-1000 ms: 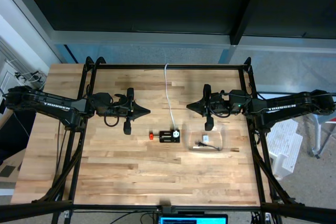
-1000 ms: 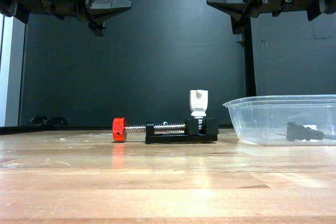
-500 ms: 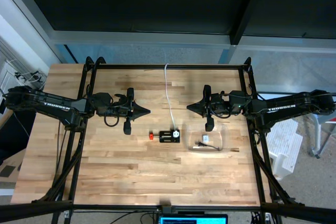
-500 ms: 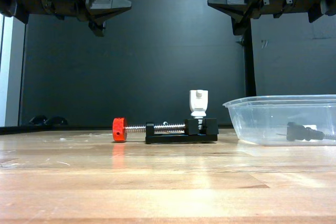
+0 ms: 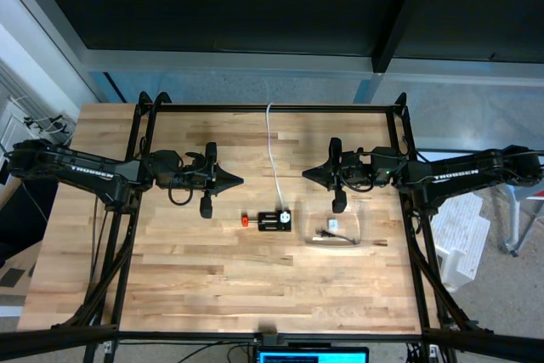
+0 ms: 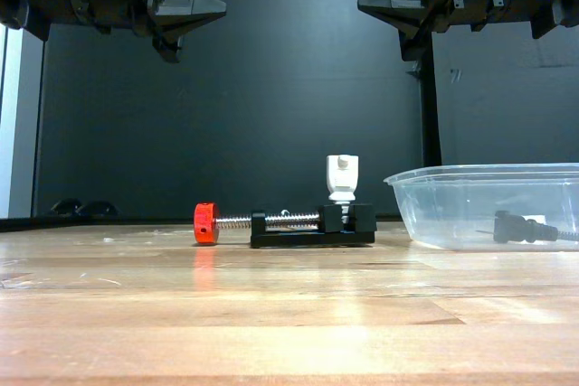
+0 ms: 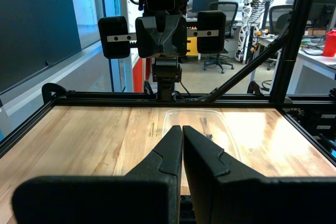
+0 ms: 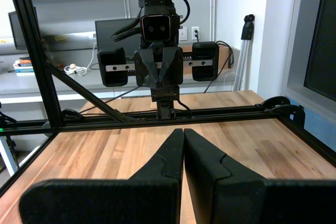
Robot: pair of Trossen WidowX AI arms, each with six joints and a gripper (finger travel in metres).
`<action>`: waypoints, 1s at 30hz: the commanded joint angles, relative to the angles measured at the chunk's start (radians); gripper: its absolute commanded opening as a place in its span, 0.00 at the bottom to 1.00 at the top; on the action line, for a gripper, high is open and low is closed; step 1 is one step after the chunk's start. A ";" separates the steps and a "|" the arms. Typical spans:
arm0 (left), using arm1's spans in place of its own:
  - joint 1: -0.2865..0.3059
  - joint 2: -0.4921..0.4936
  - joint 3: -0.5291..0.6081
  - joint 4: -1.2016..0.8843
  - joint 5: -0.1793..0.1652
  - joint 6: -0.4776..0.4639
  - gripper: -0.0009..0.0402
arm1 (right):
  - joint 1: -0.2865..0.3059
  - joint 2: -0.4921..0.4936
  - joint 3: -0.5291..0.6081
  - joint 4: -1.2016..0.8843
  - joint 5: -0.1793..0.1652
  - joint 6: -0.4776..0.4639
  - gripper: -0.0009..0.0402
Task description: Remove the power plug from the receptacle and place in the container
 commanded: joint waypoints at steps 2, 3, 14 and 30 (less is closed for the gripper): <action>0.000 0.000 0.000 0.000 0.000 0.000 0.02 | 0.000 0.000 0.000 0.000 0.002 0.001 0.02; 0.000 0.000 0.000 0.001 0.000 0.000 0.02 | 0.000 0.000 -0.002 0.001 0.002 0.001 0.02; 0.000 0.000 0.000 0.000 0.000 0.000 0.02 | 0.000 0.000 -0.029 0.043 0.001 0.002 0.02; 0.000 0.000 0.000 0.000 0.000 0.000 0.02 | 0.001 0.000 -0.029 0.027 0.001 0.001 0.02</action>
